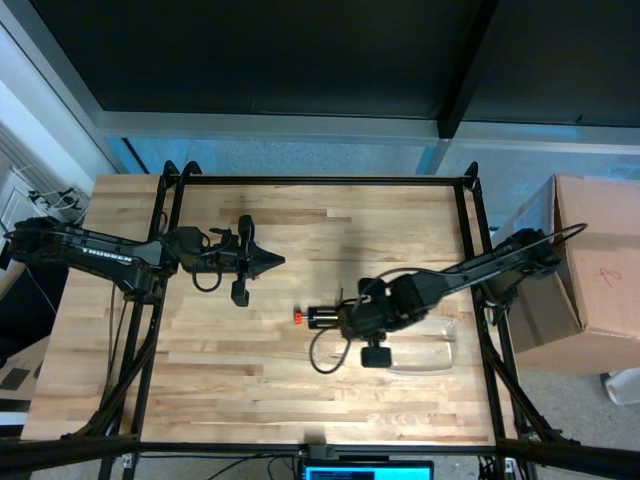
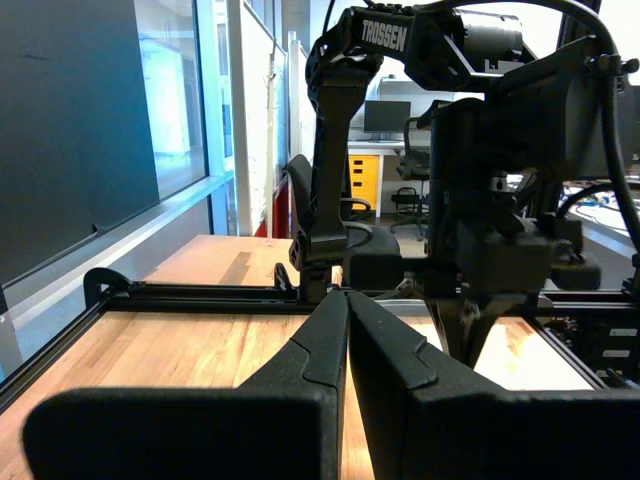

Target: Remove the USB-C connector from the USB-C receptacle and place in the container

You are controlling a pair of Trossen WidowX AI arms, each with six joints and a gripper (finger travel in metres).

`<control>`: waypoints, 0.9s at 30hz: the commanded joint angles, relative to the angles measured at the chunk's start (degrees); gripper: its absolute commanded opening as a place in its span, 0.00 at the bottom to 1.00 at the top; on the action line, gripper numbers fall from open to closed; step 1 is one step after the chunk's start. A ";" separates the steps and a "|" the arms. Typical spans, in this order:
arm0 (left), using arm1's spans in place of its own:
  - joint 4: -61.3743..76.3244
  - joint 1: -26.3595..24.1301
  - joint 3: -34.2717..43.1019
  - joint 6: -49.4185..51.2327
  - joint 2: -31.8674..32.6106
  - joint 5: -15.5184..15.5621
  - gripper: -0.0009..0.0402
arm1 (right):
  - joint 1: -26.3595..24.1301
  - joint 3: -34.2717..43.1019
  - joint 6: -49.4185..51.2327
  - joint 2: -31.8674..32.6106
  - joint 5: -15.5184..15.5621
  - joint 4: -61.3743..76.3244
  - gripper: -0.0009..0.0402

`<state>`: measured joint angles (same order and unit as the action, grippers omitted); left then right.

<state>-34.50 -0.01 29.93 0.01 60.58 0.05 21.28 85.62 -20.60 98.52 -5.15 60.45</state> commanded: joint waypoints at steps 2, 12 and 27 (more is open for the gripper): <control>-0.02 0.02 0.02 0.00 0.02 -0.02 0.02 | 3.21 -6.45 -5.60 -4.81 0.17 -1.25 0.02; -0.02 0.02 0.02 0.00 0.02 -0.02 0.02 | 9.66 -21.75 -15.17 -17.81 0.92 -1.16 0.05; -0.02 0.02 0.02 0.00 0.02 -0.02 0.02 | 13.51 -30.42 -17.92 -23.67 2.14 -1.09 0.48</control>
<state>-34.50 -0.01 29.95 0.03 60.60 0.05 34.76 55.31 -38.65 75.20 -2.90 59.33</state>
